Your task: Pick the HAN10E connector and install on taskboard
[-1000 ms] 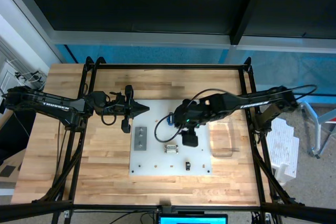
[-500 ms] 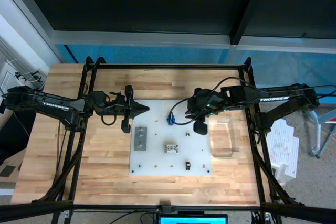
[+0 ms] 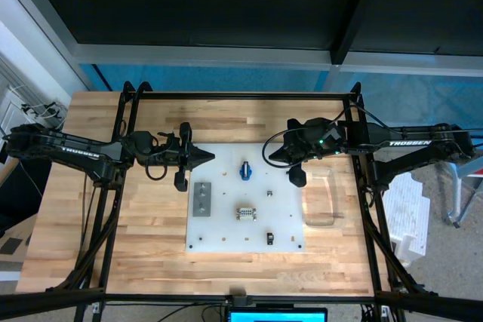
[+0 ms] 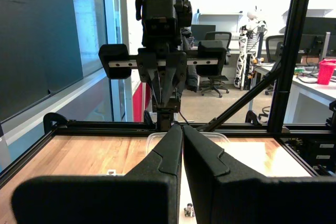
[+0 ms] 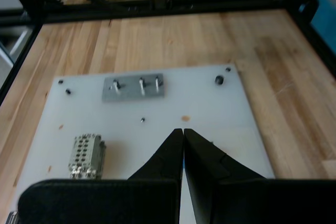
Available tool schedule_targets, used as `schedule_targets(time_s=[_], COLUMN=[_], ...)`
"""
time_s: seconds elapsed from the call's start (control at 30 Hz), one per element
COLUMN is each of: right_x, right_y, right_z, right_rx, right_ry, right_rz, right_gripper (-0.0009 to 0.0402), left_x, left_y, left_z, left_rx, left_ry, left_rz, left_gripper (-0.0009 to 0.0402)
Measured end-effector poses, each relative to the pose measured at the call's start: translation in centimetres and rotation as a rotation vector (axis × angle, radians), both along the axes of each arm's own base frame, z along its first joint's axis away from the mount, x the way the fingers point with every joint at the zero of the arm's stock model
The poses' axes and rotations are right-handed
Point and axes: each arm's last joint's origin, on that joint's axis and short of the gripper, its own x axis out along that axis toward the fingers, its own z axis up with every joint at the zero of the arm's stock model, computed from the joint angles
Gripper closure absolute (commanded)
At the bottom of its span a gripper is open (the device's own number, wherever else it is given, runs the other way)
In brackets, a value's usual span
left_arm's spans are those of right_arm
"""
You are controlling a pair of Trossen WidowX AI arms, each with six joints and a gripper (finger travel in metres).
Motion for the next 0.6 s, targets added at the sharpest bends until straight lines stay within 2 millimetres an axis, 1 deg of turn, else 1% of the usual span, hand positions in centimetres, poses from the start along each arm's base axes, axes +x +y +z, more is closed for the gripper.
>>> schedule_targets(time_s=[0.4,0.6], right_x=[-1.1,-1.4], right_y=[0.0,0.0], right_z=[-0.8,-1.2], right_rx=[0.01,0.013], right_ry=[-0.267,-0.389], right_rz=[0.014,0.013], right_gripper=[0.0393,0.0393], left_x=[0.0,0.0], left_y=[0.0,0.0], left_z=[0.0,0.0], left_rx=[0.0,0.0], left_ry=[-0.001,0.0], left_rz=[0.0,0.0], left_gripper=[0.0392,0.0392])
